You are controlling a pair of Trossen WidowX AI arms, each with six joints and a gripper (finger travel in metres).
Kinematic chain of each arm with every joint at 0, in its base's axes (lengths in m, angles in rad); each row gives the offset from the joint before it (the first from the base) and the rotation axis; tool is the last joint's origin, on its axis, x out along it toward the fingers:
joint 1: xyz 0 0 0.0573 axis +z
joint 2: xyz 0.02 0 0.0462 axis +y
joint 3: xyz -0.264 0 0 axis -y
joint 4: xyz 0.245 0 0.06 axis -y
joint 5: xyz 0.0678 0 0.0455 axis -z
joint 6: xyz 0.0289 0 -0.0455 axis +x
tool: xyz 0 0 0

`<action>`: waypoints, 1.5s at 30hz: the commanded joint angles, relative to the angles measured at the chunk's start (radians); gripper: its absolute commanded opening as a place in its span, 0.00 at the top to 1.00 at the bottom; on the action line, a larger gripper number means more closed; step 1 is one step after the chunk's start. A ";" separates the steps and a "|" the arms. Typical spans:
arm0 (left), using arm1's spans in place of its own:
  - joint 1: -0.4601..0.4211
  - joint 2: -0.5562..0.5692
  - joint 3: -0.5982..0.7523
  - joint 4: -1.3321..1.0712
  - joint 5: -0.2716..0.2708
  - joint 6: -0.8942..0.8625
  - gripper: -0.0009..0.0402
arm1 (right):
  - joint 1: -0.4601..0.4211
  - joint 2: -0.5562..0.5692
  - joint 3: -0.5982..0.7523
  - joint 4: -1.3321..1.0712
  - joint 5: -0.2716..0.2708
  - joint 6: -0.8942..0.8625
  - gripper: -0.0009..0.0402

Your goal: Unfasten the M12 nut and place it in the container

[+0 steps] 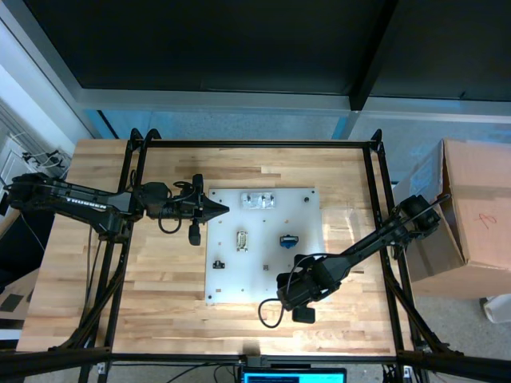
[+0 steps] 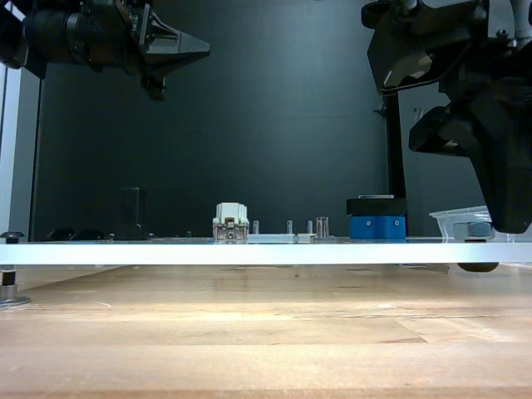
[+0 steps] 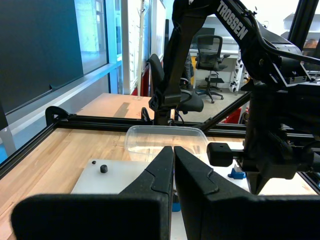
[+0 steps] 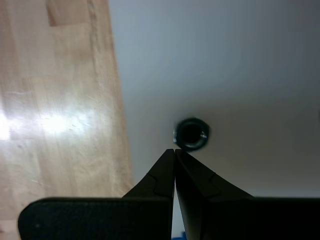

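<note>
**Nut on its stud, right gripper and left gripper both pinched shut**

So the right gripper points straight down at the near right part of the white board. Its 2 fingers are pressed together with nothing between them. Just past the tips the nut sits on its stud, a dark ring on the board. It's close to the fingers but not touching them, as far as I can see. The low view has it as a short grey lump at board level right beside the gripper, no ribs showing. The clear container stands just behind it there, so the nut only seems to be inside from that angle. The left gripper hovers high over the board's far left part, aimed across toward the right arm, its 2 fingers closed on nothing too. The board rests on the wooden table.
</note>
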State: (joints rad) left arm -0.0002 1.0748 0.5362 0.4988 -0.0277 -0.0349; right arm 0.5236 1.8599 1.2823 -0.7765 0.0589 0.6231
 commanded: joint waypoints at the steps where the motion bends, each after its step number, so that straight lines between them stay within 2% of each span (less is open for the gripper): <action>1: 0.000 0.000 0.000 0.000 0.000 0.000 0.98 | -0.001 0.001 0.001 0.004 0.001 0.000 0.98; 6: 0.000 0.000 0.000 0.000 0.000 0.000 0.98 | -0.002 0.001 0.001 0.003 0.003 -0.008 0.98; 7: 0.000 0.000 0.000 0.000 0.000 0.000 0.98 | -0.002 0.001 0.001 -0.003 0.019 -0.016 0.98; 10: 0.000 0.000 0.000 0.000 0.000 0.000 0.98 | -0.002 -0.011 0.001 -0.057 0.164 0.003 0.98; 12: 0.000 0.000 0.000 0.000 0.000 0.000 0.98 | -0.002 -0.026 0.001 -0.084 0.214 0.029 0.98; 14: 0.000 0.000 0.000 0.000 0.000 0.000 0.98 | -0.003 -0.037 0.006 -0.098 0.222 0.050 0.98; 16: 0.000 0.000 0.000 0.000 0.000 0.000 0.98 | -0.003 -0.041 0.016 -0.120 0.203 0.050 0.98; 18: 0.000 0.000 0.000 0.000 0.000 0.000 0.98 | -0.002 -0.042 0.026 -0.141 0.155 0.048 0.98; 25: 0.000 0.000 0.000 0.000 0.000 0.000 0.98 | -0.002 -0.038 0.050 -0.119 -0.097 -0.016 0.98; 27: 0.000 0.000 0.000 0.000 0.000 0.000 0.98 | -0.002 -0.024 0.050 -0.094 -0.137 -0.041 0.98; 37: 0.000 0.000 0.000 0.000 0.000 0.000 0.98 | -0.019 0.046 0.049 -0.045 -0.101 -0.072 0.98; 45: 0.000 0.000 0.000 0.000 0.000 0.000 0.98 | -0.025 0.043 0.049 -0.040 -0.062 -0.081 0.98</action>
State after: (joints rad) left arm -0.0002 1.0748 0.5362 0.4988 -0.0277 -0.0349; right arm 0.4999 1.9045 1.3319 -0.8169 -0.0105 0.5423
